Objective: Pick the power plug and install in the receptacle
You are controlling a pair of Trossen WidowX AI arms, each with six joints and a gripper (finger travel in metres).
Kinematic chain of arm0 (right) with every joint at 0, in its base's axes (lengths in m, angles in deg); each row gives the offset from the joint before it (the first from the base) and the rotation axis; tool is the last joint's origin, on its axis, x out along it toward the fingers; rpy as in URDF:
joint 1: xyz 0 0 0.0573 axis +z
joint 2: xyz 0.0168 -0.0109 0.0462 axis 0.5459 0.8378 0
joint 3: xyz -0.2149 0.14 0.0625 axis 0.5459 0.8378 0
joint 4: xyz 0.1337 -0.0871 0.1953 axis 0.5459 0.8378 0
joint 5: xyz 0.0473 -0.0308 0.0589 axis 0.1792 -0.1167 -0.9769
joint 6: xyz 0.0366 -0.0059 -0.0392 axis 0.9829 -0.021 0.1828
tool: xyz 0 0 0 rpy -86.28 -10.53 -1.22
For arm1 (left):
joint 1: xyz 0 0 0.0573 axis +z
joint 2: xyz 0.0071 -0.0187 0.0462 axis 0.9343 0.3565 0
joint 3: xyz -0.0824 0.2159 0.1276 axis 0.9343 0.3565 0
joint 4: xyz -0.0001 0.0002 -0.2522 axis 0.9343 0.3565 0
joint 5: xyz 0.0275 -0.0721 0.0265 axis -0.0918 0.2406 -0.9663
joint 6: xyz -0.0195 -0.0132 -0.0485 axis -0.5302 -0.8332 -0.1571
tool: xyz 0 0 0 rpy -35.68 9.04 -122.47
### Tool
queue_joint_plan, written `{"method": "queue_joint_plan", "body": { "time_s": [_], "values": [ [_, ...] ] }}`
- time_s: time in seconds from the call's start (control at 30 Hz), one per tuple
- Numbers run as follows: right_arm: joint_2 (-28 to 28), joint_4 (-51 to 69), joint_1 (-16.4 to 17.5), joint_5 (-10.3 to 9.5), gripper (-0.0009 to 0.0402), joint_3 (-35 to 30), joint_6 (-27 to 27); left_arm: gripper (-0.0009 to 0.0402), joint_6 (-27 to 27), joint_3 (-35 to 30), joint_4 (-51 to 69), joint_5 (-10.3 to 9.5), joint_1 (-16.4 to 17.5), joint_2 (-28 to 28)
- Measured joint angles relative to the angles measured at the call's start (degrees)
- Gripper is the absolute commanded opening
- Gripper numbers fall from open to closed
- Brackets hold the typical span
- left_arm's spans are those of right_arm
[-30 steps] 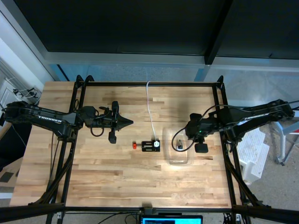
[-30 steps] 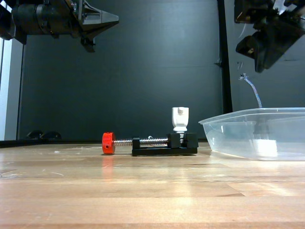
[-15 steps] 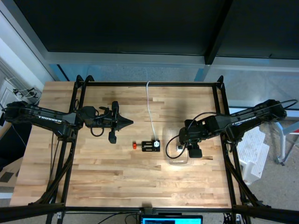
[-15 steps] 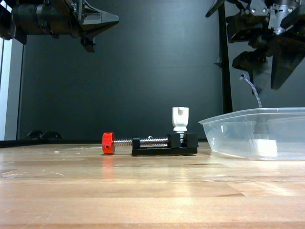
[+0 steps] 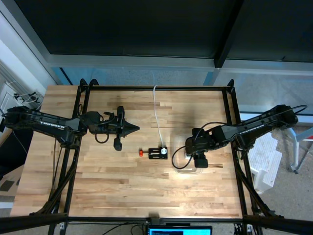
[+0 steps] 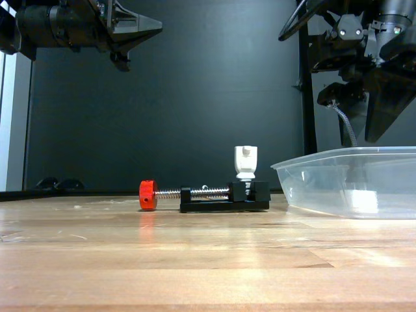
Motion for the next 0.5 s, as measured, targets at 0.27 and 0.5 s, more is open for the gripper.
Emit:
{"method": "queue_joint_plan", "body": {
  "time_s": [0.27, 0.5],
  "values": [
    [1.99, -3.37, 0.26, 0.04, 0.0224, 0.81, 0.0, 0.0, -0.02, -0.02, 0.09, -0.02, 0.0, 0.0],
    [2.01, -5.05, 0.63, 0.07, 0.0224, 2.54, 0.22, 0.0, -0.02, -0.02, 0.04, 0.0, 0.0, 0.0]
  ]
}}
